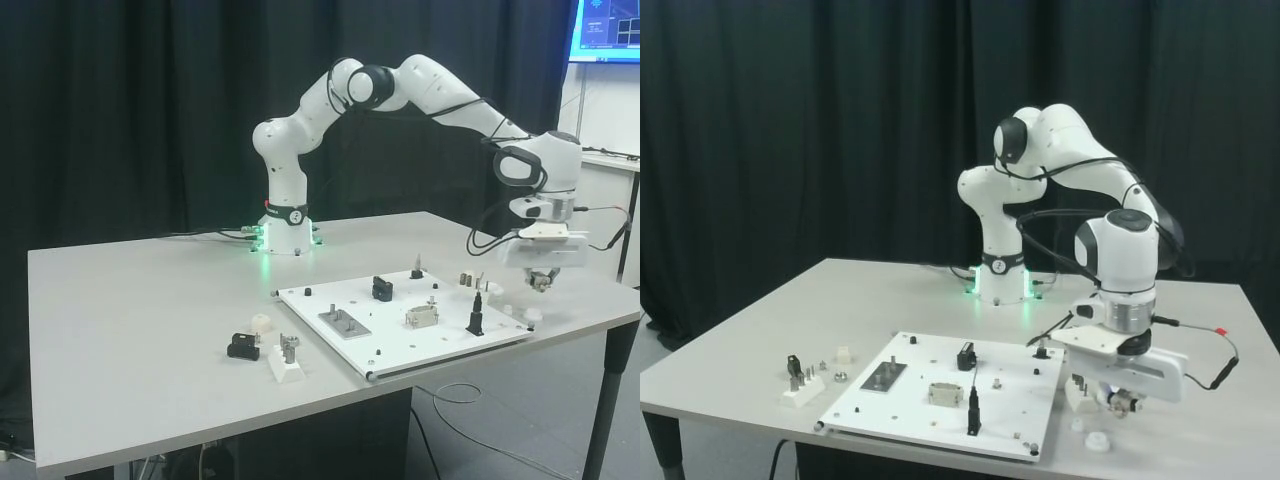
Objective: Insert waterproof.
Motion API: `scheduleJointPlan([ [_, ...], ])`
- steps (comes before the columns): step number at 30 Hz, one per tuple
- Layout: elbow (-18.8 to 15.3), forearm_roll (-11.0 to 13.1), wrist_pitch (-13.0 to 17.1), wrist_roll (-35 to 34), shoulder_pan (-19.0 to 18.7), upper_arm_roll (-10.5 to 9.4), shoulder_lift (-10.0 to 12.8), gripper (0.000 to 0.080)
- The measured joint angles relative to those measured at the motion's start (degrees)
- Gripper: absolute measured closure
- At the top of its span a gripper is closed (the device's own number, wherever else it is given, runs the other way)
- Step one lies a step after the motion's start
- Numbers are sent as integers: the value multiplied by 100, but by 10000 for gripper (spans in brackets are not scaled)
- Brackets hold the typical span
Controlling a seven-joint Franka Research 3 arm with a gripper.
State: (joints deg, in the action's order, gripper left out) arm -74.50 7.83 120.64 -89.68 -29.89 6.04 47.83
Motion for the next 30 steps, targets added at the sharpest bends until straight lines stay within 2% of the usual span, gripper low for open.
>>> scheduleJointPlan([
  [7,86,0,-76,-437,0,213,-27,487],
  [23,778,10,-1014,-585,37,993,-82,487],
  [30,1054,45,-1332,-584,144,1229,-96,487],
])
